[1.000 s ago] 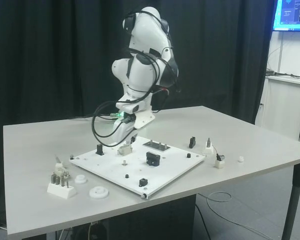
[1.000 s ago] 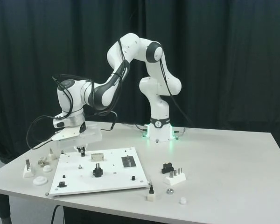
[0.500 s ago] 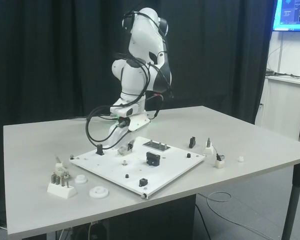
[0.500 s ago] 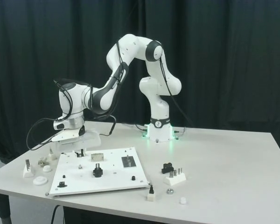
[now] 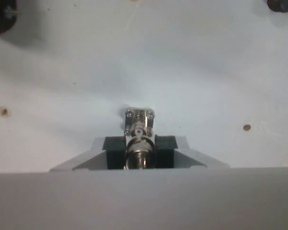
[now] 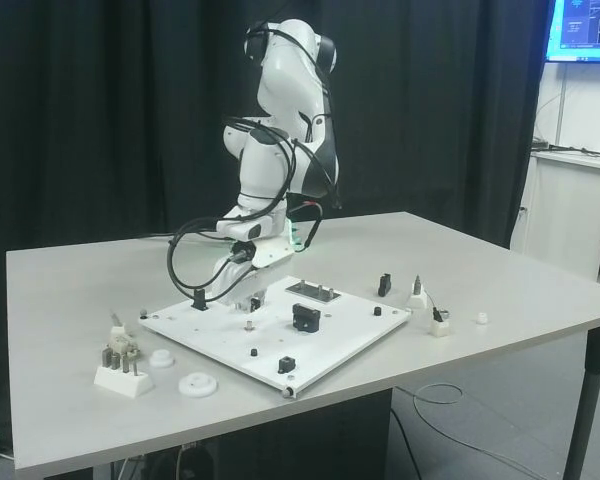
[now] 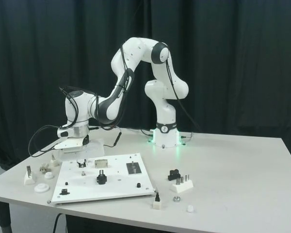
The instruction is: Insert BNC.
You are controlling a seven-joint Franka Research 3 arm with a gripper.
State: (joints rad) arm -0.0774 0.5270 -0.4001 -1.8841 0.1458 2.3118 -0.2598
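Observation:
In the wrist view my gripper is shut on a grey metal BNC connector, held between two black pads. Just past its tip a small square flanged socket with corner screws sits on the white board. I cannot tell whether plug and socket touch. In the first room view the gripper hangs low over the board, a little above a short grey post. The second room view shows the gripper over the board's left part.
On the board are a black block, a small black cube, a black post and a grey plate. A white holder with pins and white rings lie left of it. Small parts lie to its right.
The arm has swung over the board and lowered. The gripper has come down from above the board's rear edge to just above the grey post.

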